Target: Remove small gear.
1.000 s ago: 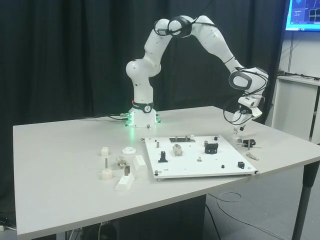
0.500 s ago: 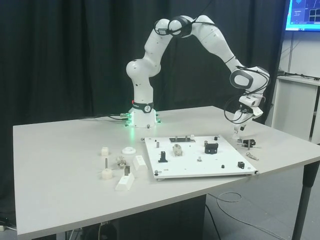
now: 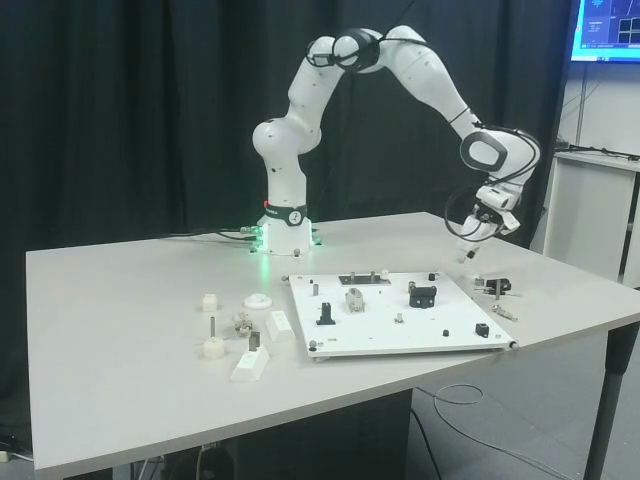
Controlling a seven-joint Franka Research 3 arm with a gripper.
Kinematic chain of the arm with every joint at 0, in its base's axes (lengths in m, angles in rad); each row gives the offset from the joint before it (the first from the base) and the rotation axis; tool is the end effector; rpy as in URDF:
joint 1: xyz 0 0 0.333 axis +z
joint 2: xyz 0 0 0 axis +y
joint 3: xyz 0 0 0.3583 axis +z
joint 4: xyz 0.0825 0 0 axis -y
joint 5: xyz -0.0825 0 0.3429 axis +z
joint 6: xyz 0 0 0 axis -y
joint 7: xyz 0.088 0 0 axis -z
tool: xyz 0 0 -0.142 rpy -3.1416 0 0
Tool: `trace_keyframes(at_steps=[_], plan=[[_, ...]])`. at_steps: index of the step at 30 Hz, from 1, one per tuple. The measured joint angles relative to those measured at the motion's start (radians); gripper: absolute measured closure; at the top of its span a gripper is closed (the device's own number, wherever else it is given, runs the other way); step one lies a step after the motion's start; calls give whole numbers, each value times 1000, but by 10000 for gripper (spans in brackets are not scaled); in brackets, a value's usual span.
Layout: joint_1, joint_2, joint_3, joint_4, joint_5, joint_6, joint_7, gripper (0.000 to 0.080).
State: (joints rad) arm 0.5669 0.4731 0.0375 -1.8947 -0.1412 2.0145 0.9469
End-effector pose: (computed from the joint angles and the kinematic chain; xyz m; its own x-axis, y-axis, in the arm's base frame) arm 0.4764 0.3121 0.2637 0.9510 -0.2773 -0.1370 -0.2202 -0.9180 0.3297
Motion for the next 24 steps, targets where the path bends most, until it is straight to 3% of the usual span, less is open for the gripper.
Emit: trace_keyframes(at_steps=[11,19,24], plan=[[-27,-46,-48,-44,-44,-86,-97,3],[-96,-97,-47,-129,-64,-76,-170,3],[-141,-127,-45,-186,-64,-32,-218,3]])
